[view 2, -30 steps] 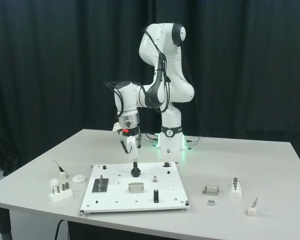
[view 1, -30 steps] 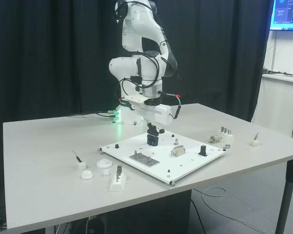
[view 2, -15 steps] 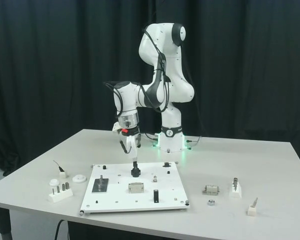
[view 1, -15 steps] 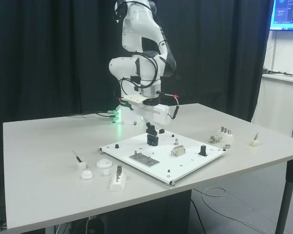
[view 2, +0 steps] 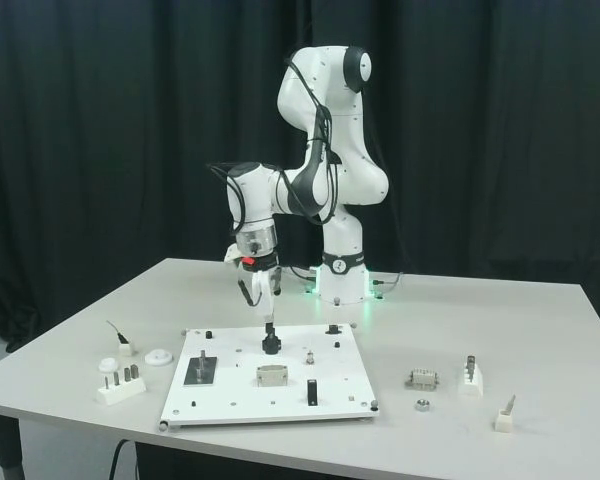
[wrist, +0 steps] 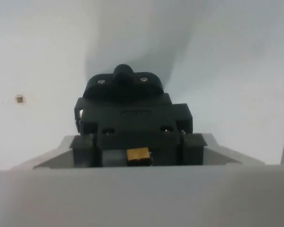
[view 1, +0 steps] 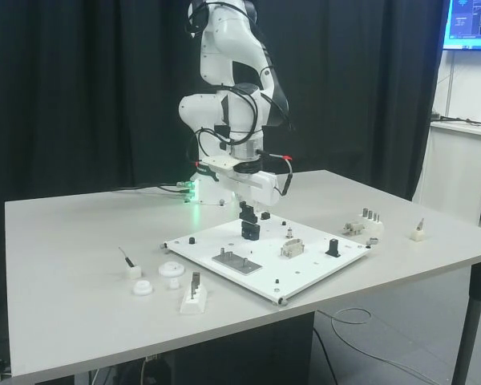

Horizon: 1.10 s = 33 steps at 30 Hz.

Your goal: Insert D-SUB.

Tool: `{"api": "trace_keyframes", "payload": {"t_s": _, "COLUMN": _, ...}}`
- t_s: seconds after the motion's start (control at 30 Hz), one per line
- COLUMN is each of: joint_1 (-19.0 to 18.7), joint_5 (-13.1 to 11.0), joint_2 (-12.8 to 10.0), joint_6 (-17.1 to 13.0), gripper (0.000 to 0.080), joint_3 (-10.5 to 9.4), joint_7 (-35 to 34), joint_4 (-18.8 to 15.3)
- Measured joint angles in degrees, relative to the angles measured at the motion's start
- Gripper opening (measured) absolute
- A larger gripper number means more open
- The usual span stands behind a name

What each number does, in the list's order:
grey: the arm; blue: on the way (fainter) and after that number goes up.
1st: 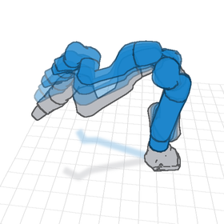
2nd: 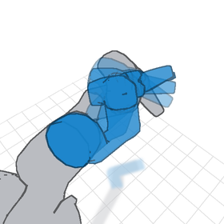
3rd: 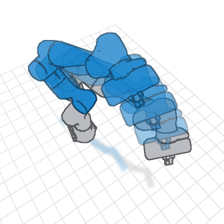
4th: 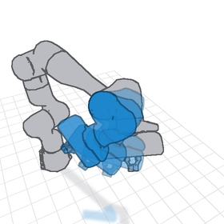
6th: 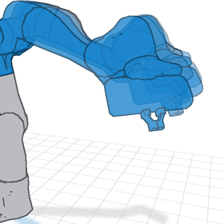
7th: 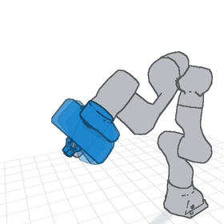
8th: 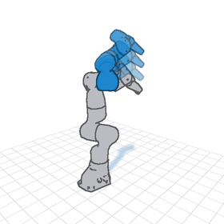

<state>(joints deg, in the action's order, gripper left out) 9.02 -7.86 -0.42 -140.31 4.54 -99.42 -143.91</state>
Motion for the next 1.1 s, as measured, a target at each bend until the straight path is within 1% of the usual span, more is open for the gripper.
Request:
{"api": "trace_keyframes", "payload": {"t_s": 0.2, "joint_1": 0.0, "joint_5": -0.7, "joint_2": 0.0, "joint_6": -0.5, "gripper": 0.038, "joint_3": -0.02, "joint_7": 0.0, "joint_4": -0.1}}
{"api": "trace_keyframes", "payload": {"t_s": 1.1, "joint_1": -0.3, "joint_5": -0.8, "joint_2": 0.0, "joint_6": -0.8, "gripper": 0.038, "joint_3": -0.15, "joint_7": 0.5, "joint_4": -0.1}}
